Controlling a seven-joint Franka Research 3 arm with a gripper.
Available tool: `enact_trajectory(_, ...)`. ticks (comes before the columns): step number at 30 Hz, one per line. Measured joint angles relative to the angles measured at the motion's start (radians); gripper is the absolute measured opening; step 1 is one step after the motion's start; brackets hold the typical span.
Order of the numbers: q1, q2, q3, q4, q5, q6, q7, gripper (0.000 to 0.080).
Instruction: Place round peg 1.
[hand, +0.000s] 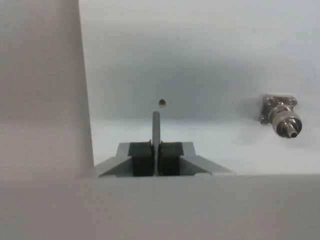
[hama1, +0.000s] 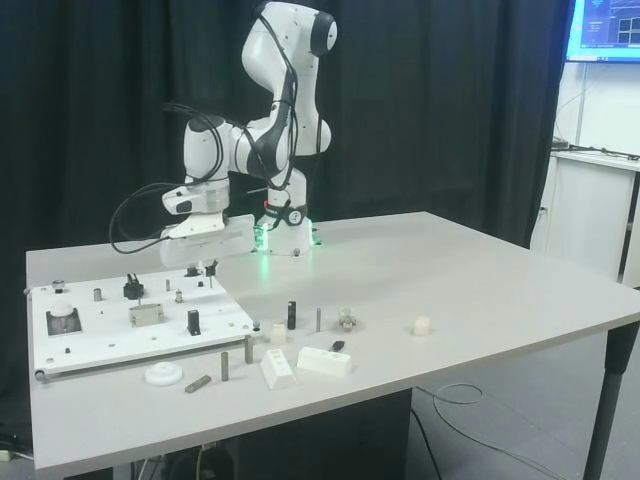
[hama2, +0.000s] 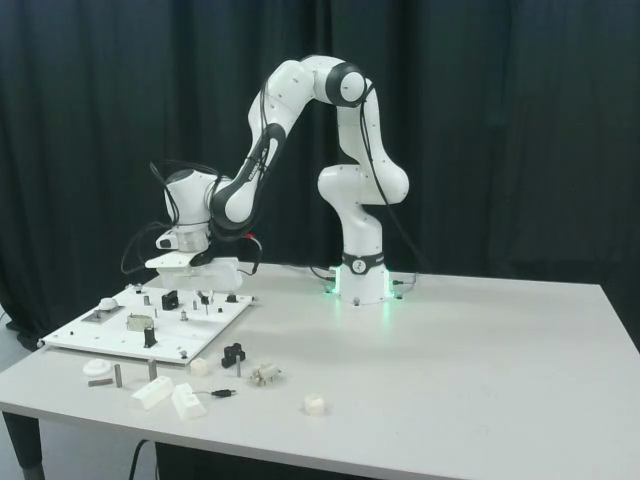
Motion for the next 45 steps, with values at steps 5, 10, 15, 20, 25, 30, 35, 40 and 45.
enact_trajectory(5, 0.009, -0.001, 0.000, 0.004, 0.000, 0.000, 0.000, 0.0032)
enact_trajectory(10, 0.025, -0.008, 0.000, 0.007, 0.004, 0.000, 0.001, 0.0032)
enact_trajectory(15, 0.052, -0.022, 0.002, 0.009, 0.016, 0.000, 0.010, 0.0032)
enact_trajectory(20, 0.089, -0.033, 0.005, 0.014, 0.035, 0.000, 0.035, 0.0032)
enact_trajectory(25, 0.137, -0.039, 0.006, 0.024, 0.046, 0.000, 0.072, 0.0032)
enact_trajectory(30, 0.192, -0.047, 0.008, 0.035, 0.046, -0.005, 0.118, 0.0032)
enact_trajectory(35, 0.249, -0.055, 0.010, 0.041, 0.046, -0.021, 0.167, 0.0032)
enact_trajectory(40, 0.300, -0.063, 0.019, 0.044, 0.046, -0.031, 0.218, 0.0032)
enact_trajectory(45, 0.353, -0.065, 0.027, 0.047, 0.046, -0.031, 0.276, 0.0032)
